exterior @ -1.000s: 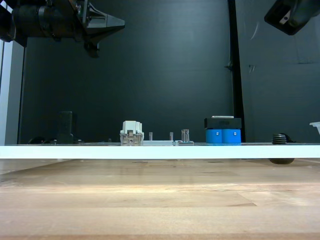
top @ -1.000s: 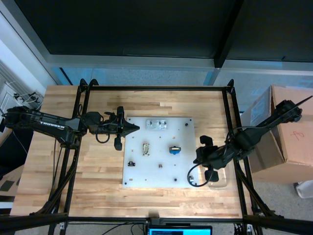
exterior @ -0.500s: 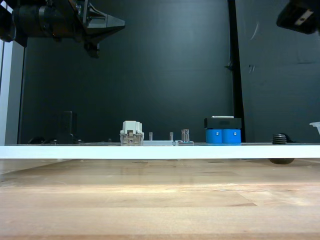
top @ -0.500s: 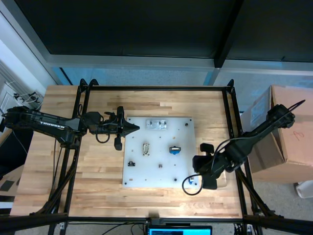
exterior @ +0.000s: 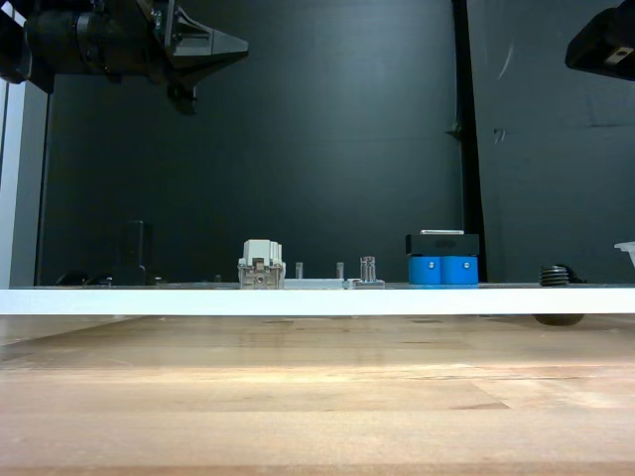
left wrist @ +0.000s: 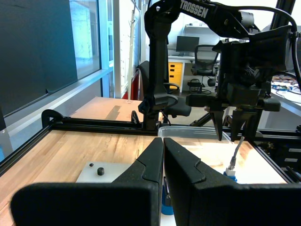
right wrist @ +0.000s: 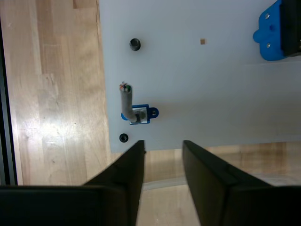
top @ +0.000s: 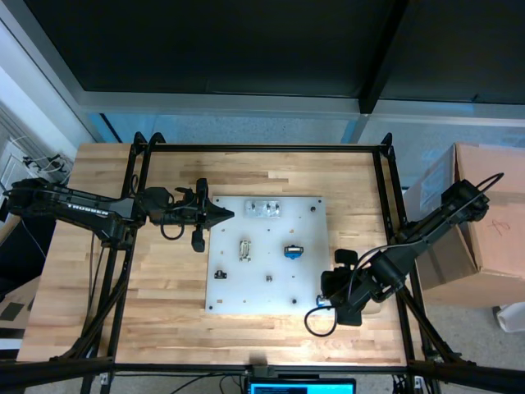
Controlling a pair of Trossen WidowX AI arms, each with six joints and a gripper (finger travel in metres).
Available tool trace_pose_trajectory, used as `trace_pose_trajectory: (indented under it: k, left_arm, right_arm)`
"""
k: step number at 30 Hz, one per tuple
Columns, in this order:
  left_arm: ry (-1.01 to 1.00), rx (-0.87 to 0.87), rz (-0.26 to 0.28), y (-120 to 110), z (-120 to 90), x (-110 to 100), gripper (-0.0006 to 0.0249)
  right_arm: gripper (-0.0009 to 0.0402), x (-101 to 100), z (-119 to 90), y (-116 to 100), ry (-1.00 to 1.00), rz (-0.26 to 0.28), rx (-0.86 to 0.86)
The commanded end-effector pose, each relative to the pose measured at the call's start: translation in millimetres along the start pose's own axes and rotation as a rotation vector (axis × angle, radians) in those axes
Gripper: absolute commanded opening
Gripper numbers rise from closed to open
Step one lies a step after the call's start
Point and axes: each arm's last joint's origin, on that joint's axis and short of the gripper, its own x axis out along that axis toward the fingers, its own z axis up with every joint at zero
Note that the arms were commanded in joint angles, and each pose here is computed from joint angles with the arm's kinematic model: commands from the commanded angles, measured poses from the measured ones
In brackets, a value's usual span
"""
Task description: Remove the RJ45 connector from the taskboard and place in the container
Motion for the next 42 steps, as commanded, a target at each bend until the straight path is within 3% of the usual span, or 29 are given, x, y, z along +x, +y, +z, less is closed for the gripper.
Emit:
trace_pose_trajectory:
  k: [1, 4, 10, 31, 42]
  left_arm:
    - [-0.001, 0.0, 0.0, 0, 0, 0, 0.0]
    - [-0.001, 0.0, 0.0, 0, 0, 0, 0.0]
    - [-0.001, 0.0, 0.0, 0, 0, 0, 0.0]
    - [-0.001, 0.0, 0.0, 0, 0, 0, 0.0]
    - [-0.001, 0.0, 0.0, 0, 0, 0, 0.0]
  right_arm:
    - [0.0172, 7, 2, 3, -0.002, -0.003, -0.005]
    - [0.0201, 13, 1, 6, -0.013, -0.024, -0.012]
    - [0.0228, 26, -2, 10, -0.023, -0.008, -0.016]
    - [0.022, 58, -5, 17, -0.051, 0.013, -0.05]
    - [0.0206, 60, -8, 16, -0.048, 0.008, -0.058]
